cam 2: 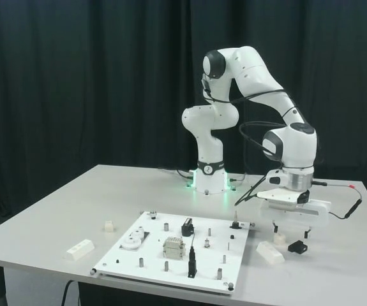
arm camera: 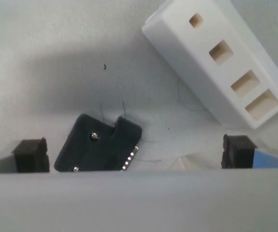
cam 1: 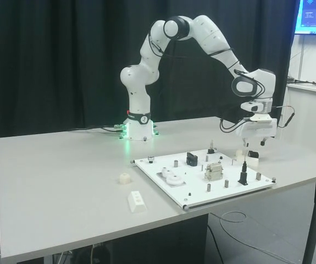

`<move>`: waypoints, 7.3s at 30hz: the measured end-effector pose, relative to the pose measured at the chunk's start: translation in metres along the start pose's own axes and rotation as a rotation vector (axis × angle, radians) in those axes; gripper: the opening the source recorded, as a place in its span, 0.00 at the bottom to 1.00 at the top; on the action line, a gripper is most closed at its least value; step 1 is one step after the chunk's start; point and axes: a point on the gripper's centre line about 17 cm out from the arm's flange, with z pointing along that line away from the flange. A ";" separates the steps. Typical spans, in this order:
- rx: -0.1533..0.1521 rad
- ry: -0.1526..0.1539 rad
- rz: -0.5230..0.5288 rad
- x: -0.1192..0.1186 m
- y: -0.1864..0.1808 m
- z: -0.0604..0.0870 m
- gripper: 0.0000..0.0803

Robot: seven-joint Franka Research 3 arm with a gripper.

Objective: Remove Ethernet.

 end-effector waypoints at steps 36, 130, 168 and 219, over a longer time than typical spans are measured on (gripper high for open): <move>-0.028 0.005 0.002 0.007 0.007 -0.006 1.00; -0.283 0.011 0.489 -0.012 0.107 -0.039 1.00; -0.171 -0.053 1.115 -0.022 0.188 -0.056 1.00; 0.135 -0.123 1.383 -0.037 0.196 -0.034 1.00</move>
